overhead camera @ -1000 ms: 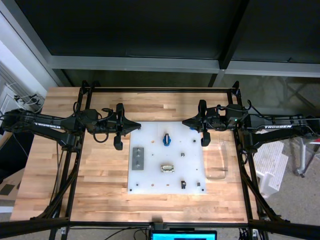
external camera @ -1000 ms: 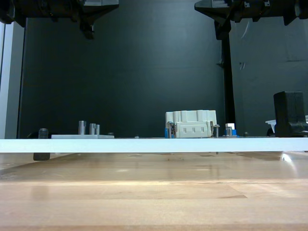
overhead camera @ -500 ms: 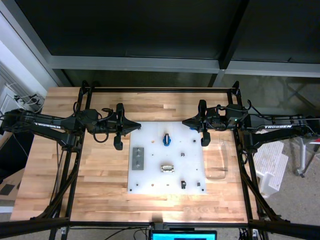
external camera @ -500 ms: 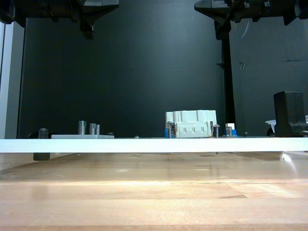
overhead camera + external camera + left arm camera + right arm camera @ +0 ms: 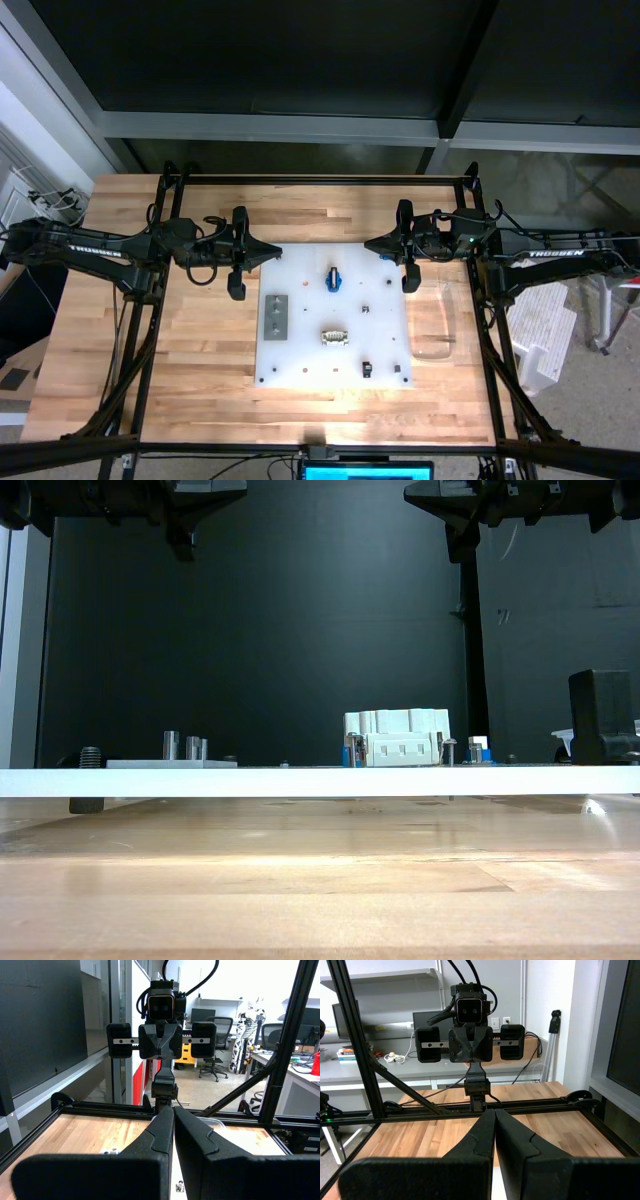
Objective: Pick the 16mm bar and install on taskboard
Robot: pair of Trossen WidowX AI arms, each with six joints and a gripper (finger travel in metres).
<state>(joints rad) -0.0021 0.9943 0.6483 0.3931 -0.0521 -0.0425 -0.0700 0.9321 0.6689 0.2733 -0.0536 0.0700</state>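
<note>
1 left gripper (image 5: 276,253) and 1 right gripper (image 5: 368,245) flank 1 taskboard (image 5: 300,352) bearing 1 grey block (image 5: 274,318), 1 blue part (image 5: 333,279), 1 connector (image 5: 334,338).

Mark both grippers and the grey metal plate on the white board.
left gripper (image 5: 276,254): high view, shut fingertips, near the white task board's (image 5: 310,300) far left corner.
right gripper (image 5: 369,245): high view, shut fingertips, near the board's far edge.
grey rectangular metal plate (image 5: 275,318): high view, its middle.

Overhead and table-level views — wrist cameras (opposed) inward.
</note>
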